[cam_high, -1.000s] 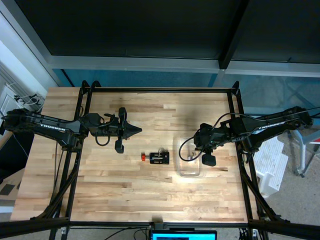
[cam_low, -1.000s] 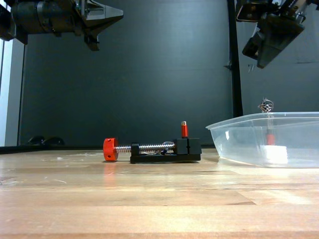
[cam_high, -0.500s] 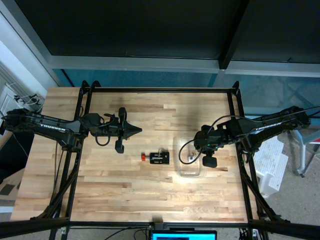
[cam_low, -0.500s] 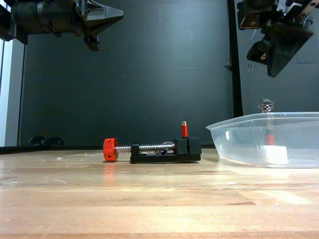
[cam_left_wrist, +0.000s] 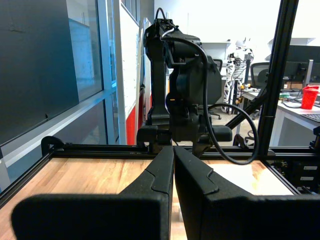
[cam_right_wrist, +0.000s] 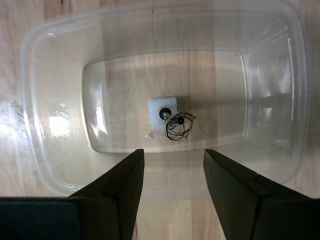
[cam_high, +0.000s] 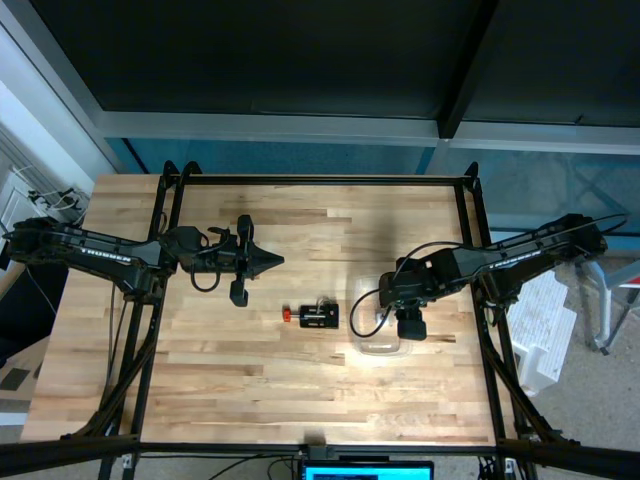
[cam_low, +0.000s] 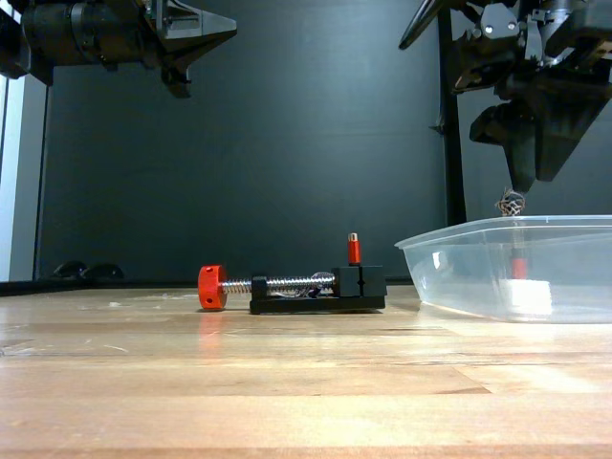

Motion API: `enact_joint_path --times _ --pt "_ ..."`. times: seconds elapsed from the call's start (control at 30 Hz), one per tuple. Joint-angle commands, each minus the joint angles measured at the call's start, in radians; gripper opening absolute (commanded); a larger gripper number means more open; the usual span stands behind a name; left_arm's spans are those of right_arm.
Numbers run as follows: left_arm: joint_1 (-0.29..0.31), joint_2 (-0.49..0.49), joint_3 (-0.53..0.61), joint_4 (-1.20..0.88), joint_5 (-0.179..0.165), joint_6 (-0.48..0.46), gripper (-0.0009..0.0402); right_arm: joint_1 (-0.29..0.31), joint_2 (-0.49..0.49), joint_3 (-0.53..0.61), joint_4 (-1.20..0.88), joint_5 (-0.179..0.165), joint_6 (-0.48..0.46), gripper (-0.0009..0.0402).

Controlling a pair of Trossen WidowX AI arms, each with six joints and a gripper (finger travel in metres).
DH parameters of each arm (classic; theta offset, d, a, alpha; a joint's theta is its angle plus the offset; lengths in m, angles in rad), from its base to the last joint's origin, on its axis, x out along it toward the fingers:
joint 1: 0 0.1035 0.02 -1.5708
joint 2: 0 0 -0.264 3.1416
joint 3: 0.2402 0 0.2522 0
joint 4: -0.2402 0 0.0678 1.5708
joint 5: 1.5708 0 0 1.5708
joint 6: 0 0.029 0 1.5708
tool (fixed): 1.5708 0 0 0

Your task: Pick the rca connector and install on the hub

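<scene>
Clear plastic tray (cam_high: 381,346) sat on the wooden table (cam_high: 250,380) in the high view, with the right gripper (cam_high: 398,300) hung over it, pointing down. Its fingers could not be made out from there. The hub (cam_high: 320,318) lay outside the tray, near those fingers on the side toward the left arm. The left gripper (cam_high: 272,261) was raised over the table, well apart from the hub and the tray.

Low view: right gripper (cam_low: 524,174) tips were just above the tray (cam_low: 449,273) rim. The rca connector (cam_low: 511,203), a dark wiry tangle, poked up just under the tips; contact could not be told. The hub (cam_low: 316,287) lay flat on the wood, well below and apart from the left gripper (cam_low: 216,34).

Left wrist view: left gripper (cam_left_wrist: 173,150) fingers (cam_left_wrist: 155,175) were pressed together and held nothing.

Right wrist view: right gripper (cam_right_wrist: 172,152) fingers (cam_right_wrist: 120,182) were spread wide and held nothing. The rca connector (cam_right_wrist: 173,121) sat inside the tray (cam_right_wrist: 30,100), straight ahead of the gap between the fingertips, touching neither. It sat against a small white square piece (cam_right_wrist: 159,104) on the side toward the tips.
</scene>
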Motion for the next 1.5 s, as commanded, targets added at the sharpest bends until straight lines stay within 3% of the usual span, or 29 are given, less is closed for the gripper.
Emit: enact_joint_path --times 0.03,0.63,0.73,1.5 --pt "0.0 0.0 0.0 0.0 0.0 0.0 0.0 0.002 0.023 -0.001 0.005 0.0 0.0 0.0175" --pt "0.0 0.0 0.0 0.0 0.0 0.0 0.0 0.01 0.035 -0.048 0.098 0.003 0.023 0.0173" --pt "0.0 0.0 0.0 0.0 0.0 0.0 0.0 0.011 0.05 -0.05 0.1 0.027 0.023 0.0173" --pt "0.0 0.0 0.0 0.0 0.0 0.0 0.0 0.018 0.16 -0.053 0.196 0.026 0.023 0.0173"
